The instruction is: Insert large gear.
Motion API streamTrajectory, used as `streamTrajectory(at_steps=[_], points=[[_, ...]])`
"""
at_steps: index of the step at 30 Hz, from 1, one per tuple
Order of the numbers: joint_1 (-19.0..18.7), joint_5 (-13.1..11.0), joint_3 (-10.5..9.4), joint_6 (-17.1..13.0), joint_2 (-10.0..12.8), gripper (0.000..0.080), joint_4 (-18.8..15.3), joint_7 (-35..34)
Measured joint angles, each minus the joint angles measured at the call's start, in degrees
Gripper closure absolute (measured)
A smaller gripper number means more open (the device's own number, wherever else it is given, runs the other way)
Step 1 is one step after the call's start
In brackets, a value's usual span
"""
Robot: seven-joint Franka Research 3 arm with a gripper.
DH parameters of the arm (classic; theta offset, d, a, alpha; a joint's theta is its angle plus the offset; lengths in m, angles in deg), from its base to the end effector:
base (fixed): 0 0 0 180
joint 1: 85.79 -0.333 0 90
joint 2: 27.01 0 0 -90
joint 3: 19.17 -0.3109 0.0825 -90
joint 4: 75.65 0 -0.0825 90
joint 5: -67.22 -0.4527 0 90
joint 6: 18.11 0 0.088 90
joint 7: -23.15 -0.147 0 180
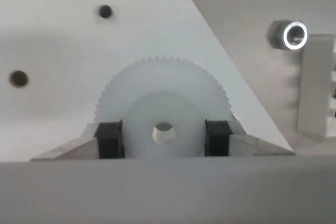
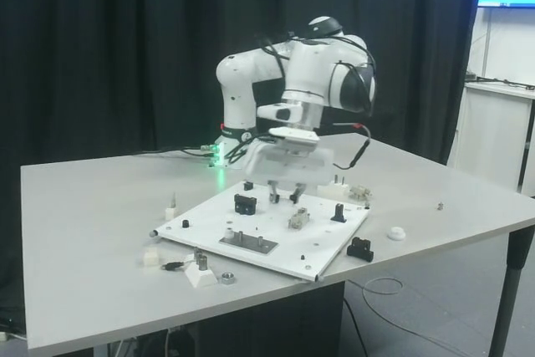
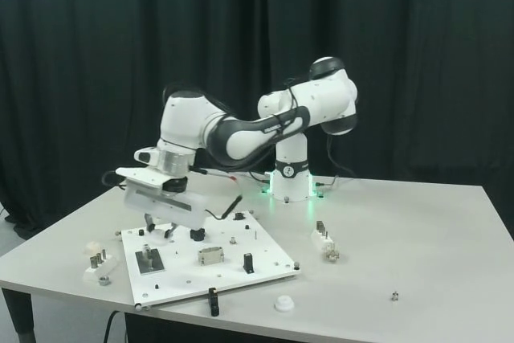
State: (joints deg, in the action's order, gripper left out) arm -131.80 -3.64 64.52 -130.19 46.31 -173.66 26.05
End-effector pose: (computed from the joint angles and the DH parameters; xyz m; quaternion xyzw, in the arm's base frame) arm 0.6919 -0.2310 0.2489 0.9130 -0.3889 0.0950 0.0785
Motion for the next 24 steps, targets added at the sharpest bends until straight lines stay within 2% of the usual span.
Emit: streamTrajectory(at_steps=[9, 19, 24], points=[[4.0, -2.6, -0.41, 2.7, 0.8, 0.0472, 1.1, 3.2], [7.4, -5.2, -2.68, 3.0, 1.1, 0.0472, 2.2, 5.1], [9.0, -5.7, -3.89, 3.0, 1.3, 0.0472, 3.2, 5.2]])
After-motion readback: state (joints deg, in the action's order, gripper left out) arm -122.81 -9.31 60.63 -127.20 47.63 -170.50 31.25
